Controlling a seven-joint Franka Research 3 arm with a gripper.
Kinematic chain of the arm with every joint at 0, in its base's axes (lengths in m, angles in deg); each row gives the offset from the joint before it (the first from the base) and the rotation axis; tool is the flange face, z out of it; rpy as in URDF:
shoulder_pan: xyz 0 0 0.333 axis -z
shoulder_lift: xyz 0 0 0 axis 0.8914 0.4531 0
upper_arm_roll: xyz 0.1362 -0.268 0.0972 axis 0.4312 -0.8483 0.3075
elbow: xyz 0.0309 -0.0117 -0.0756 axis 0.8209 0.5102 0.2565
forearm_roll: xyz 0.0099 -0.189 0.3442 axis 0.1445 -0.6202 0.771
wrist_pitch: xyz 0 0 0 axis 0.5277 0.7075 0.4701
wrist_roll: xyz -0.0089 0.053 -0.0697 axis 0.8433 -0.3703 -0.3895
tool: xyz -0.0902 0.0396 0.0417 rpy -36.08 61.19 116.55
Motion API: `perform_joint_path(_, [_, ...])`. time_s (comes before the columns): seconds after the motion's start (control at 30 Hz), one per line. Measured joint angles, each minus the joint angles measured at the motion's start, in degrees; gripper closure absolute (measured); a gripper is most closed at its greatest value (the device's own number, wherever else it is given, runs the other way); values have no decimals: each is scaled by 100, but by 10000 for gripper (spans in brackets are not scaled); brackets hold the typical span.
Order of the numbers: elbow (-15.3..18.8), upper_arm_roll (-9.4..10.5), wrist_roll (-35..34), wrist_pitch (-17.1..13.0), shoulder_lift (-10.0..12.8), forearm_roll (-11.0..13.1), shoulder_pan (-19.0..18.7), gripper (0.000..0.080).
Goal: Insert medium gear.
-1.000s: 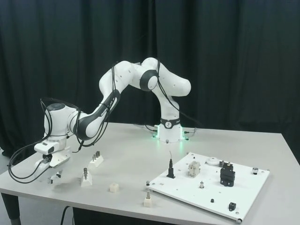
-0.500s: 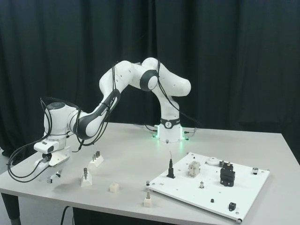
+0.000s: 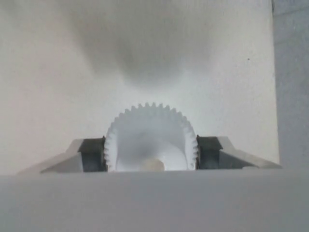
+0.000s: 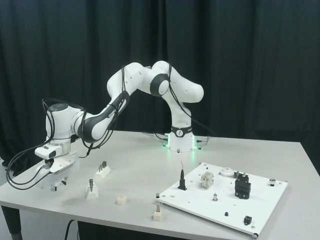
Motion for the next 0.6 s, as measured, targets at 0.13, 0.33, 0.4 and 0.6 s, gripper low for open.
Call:
perform_joint_path(0.13, [-45, 0, -100, 235, -82, 42, -51, 403])
perform_joint_path(0.33, [-71, 0, -233, 597, -229, 105, -172, 403])
perform_joint_path(0.4, [-71, 0, -282, 716, -279, 146, -223, 403])
perform_joint_path(0.6, [-71, -1, -429, 1057, -409, 290, -408, 403])
